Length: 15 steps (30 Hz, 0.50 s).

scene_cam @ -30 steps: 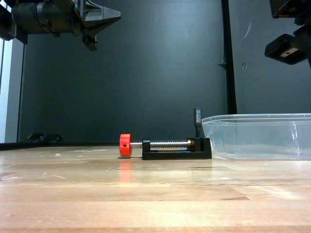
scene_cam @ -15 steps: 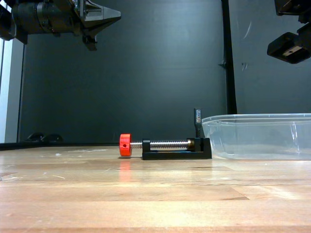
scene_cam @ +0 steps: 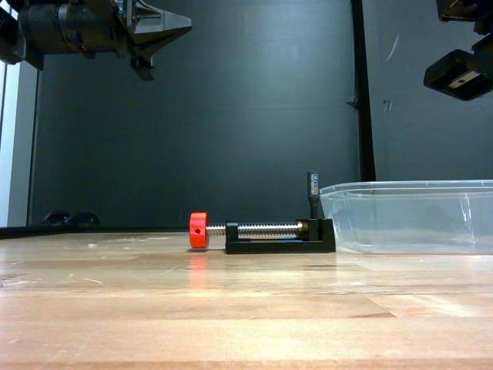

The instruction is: Remove the USB-C connector from the USB-C receptacle and place in the container

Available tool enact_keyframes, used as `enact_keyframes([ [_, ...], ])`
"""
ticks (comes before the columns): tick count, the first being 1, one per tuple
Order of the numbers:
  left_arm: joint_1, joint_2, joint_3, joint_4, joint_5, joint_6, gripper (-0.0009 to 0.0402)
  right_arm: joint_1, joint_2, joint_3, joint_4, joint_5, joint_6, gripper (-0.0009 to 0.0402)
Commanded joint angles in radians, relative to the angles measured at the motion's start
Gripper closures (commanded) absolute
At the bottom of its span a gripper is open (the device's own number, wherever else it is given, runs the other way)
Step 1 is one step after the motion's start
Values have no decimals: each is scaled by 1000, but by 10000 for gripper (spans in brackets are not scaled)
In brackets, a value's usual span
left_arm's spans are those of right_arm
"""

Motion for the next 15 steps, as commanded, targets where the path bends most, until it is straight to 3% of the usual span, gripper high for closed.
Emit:
enact_keyframes([
  [1, 0, 0, 0, 0, 0, 0, 393, -45, 0, 0, 3, 0, 57, 393],
  [3, 0, 0, 0, 0, 0, 0, 393, -71, 0, 0, 3, 11, 79, 393],
  [6, 0, 0, 0, 0, 0, 0, 393, -92, 1, 0, 3, 79, 138, 384],
  [8, 0, 0, 0, 0, 0, 0, 393, -94, 1, 0, 3, 79, 145, 363],
  [15, 0, 0, 0, 0, 0, 0, 393, -95, 7, 0, 3, 94, 229, 206],
])
